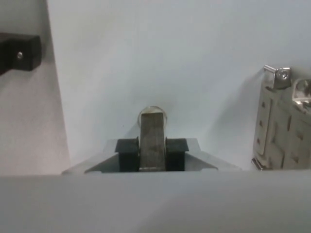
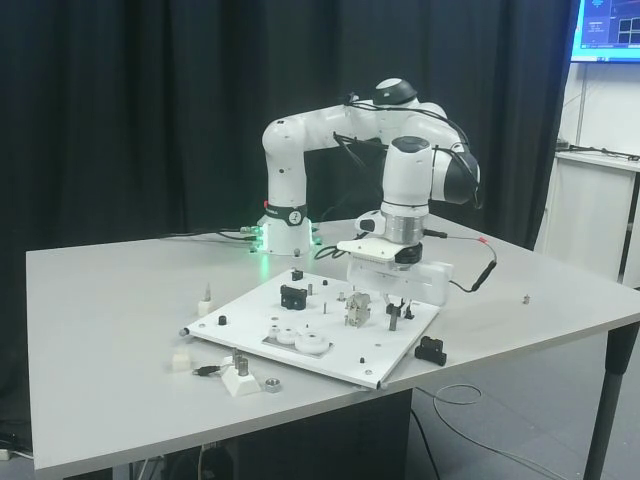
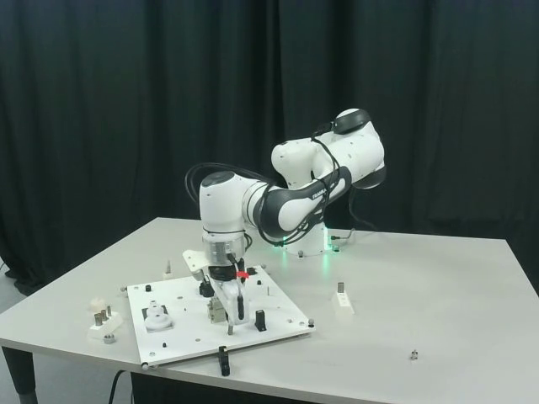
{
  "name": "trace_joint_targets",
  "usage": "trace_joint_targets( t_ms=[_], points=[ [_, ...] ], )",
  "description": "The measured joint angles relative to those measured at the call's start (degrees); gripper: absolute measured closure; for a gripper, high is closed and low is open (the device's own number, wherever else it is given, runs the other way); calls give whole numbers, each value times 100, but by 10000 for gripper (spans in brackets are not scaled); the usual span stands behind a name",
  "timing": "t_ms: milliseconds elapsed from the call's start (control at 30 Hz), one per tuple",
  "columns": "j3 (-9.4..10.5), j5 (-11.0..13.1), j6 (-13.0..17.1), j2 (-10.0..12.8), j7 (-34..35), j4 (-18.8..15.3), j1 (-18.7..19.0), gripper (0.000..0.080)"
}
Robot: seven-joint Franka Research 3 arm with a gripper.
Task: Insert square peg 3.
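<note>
My gripper (image 1: 153, 154) is shut on a grey square peg (image 1: 153, 138), which stands upright between the black pads (image 1: 127, 153). The peg's lower end sits just over a small round rim (image 1: 146, 112) in the white board (image 1: 170, 58); I cannot tell whether it touches. From the first room view, the gripper (image 2: 393, 308) hangs low over the right part of the white board (image 2: 300, 335), and the peg (image 2: 394, 320) points down. In the second room view the gripper (image 3: 231, 307) is near the board's middle (image 3: 185, 332).
A metal fixture (image 1: 284, 131) stands on the board close beside the gripper. A black block (image 1: 19, 53) lies off the board's edge. White holders with pegs (image 2: 240, 378) (image 3: 341, 305) and a black clamp (image 2: 430, 348) sit on the grey table (image 2: 100, 300).
</note>
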Motion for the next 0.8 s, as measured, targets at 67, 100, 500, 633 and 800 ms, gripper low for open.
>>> trace_joint_targets(
  t_ms=[67,100,500,633,800],
  points=[
    [1,4,8,0,-17,-7,0,693],
    [1,7,12,0,-24,-12,0,693],
    [-5,169,77,-13,-493,-118,2,693],
    [-5,221,86,-31,-629,-156,2,693],
    [-10,292,91,-34,-664,-198,7,693]
  ],
)
